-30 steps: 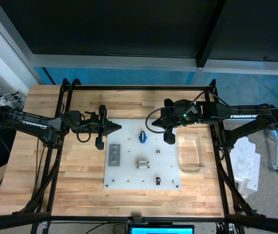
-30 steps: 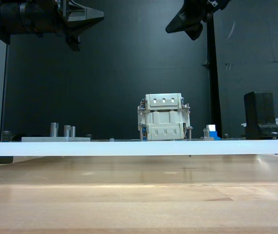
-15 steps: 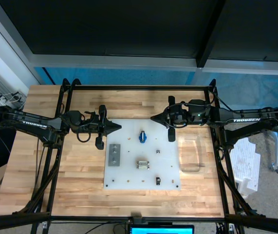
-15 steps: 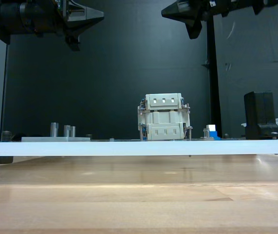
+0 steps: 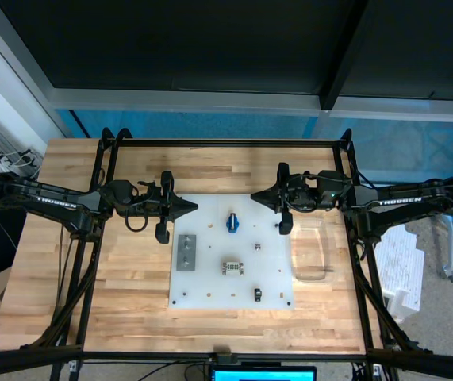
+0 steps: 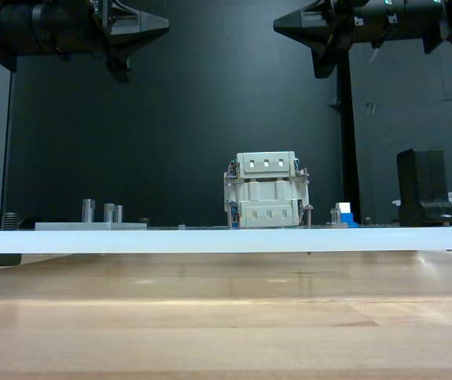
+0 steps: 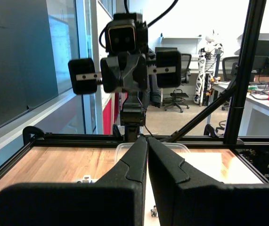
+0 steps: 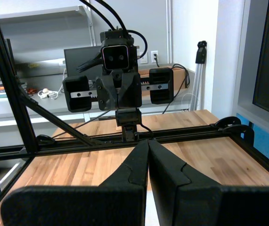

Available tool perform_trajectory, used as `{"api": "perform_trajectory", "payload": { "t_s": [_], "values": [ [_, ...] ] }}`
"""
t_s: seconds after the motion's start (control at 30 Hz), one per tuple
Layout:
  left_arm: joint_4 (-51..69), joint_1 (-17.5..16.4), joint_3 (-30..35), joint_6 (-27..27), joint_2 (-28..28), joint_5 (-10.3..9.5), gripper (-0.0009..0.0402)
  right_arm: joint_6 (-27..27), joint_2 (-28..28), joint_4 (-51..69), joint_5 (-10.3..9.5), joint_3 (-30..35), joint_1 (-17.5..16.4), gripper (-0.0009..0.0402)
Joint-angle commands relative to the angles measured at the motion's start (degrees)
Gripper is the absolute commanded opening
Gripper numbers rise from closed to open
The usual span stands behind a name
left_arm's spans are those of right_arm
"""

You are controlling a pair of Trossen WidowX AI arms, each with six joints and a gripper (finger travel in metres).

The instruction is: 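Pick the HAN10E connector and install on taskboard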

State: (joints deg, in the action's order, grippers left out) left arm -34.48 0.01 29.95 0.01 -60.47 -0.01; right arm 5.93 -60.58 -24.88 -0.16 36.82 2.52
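Observation:
The grey-beige HAN10E connector [image 5: 232,268] [image 6: 267,190] stands on the white taskboard [image 5: 210,279] [image 6: 170,240], near its middle, with nothing touching it. In the low view it looks like two stacked halves. My left gripper [image 5: 193,207] [image 6: 165,26] [image 7: 147,139] hangs high over the board's left edge, pointing right, shut and empty. Over the board's far right part, my right gripper [image 5: 255,195] [image 6: 278,25] [image 8: 148,141] points left at about the same height, also shut and empty. The two tips face each other, well apart.
On the board are a grey block [image 5: 186,251], a blue part [image 5: 232,223] and a small black part [image 5: 257,295] [image 6: 423,188]. A clear plastic tray [image 5: 313,252] lies just right of the board. Black frame rails [image 5: 226,144] border the table.
The right arm has drawn back to the right and levelled out, so its gripper now points left instead of down. The left arm and the connector have not moved.

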Motion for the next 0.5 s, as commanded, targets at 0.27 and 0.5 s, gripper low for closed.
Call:
{"api": "perform_trajectory", "payload": {
  "t_s": [0.27,0.5],
  "values": [
    [0.0,0.0,0.0,0.0,0.0,0.0,0.0001,0.0,1.8,0.1,0.02,-2.0,0.0,0.0],
    [0.0,0.0,0.0,0.0,0.0,0.0,0.0001,0.2,1.8,0.3,-0.94,-2.1,-0.2,0.0]
  ]
}}
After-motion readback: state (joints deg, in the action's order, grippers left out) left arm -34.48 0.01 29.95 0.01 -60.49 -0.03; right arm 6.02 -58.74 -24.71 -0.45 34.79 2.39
